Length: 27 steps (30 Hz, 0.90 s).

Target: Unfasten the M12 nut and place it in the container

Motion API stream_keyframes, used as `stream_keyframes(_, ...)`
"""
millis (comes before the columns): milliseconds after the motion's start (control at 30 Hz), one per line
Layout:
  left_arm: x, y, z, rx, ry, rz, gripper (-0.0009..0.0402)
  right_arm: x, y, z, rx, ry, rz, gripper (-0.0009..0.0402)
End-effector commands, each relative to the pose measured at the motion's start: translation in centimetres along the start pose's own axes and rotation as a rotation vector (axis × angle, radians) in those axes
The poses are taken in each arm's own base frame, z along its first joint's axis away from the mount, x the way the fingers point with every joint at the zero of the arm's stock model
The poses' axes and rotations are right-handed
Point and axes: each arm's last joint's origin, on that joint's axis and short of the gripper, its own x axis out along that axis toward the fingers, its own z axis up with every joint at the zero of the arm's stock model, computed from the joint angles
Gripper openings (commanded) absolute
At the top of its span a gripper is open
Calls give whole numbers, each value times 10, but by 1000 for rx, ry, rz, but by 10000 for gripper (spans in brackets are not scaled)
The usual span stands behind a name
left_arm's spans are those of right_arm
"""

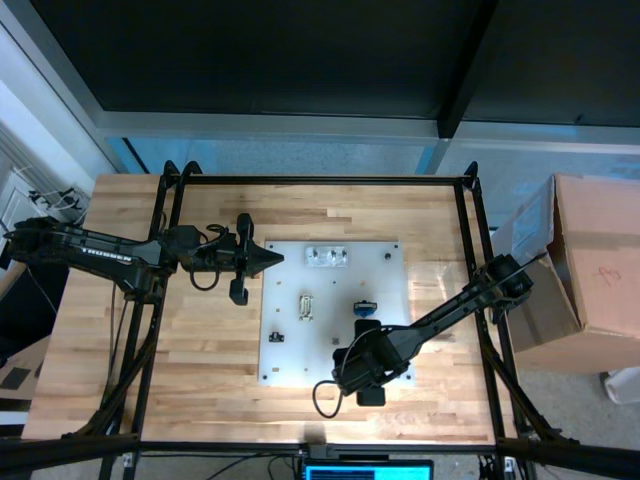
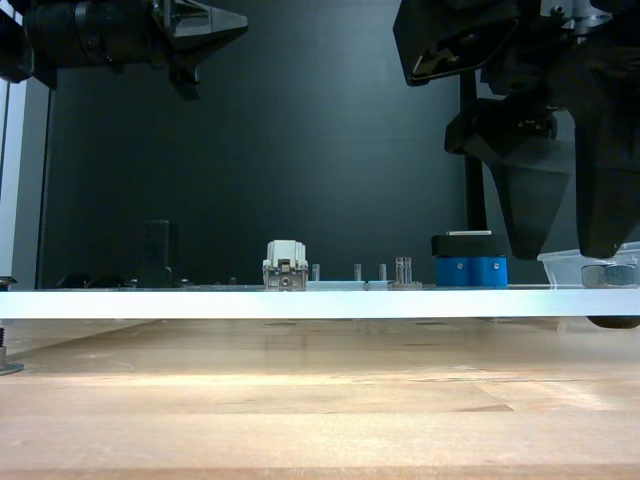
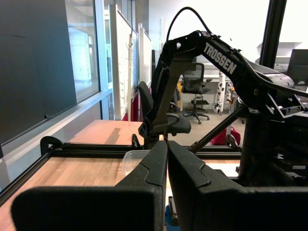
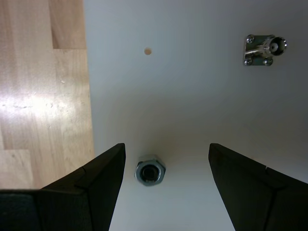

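1. Because it is small, stiff metal with smooth flats, the nut (image 4: pixel 140 172) should be light yet slippery; I would pinch two opposite flats.
2. It stands on the board (image 4: pixel 192 96) near the board's near right edge, apparently on its stud (image 4: pixel 150 173), which shows as a dark core in the bore.
3. Right hand (image 4: pixel 166 147) hangs over the nut, fingers spread wide, empty.
4. Left hand (image 3: pixel 167 149) hovers above the board's far left edge, fingers closed on nothing.
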Motion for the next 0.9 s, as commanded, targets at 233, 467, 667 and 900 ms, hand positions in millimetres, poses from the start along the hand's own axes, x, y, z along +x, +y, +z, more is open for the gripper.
stream_keyframes(233, 0, 0, 0, 0, 0, 0, 0, 8, 1, -3, 0, -10, 7, 242)
stream_keyframes(467, 0, 0, 0, 0, 0, 0, 0, 15, 1, -5, 2, -33, 20, 206)
stream_keyframes(667, 0, 0, 0, 0, 0, 0, 0, 16, 0, -5, 1, -37, -5, 140)
stream_keyframes(900, 0, 0, 0, 0, 0, 0, 0, 16, -1, -5, 0, -36, -5, 55)
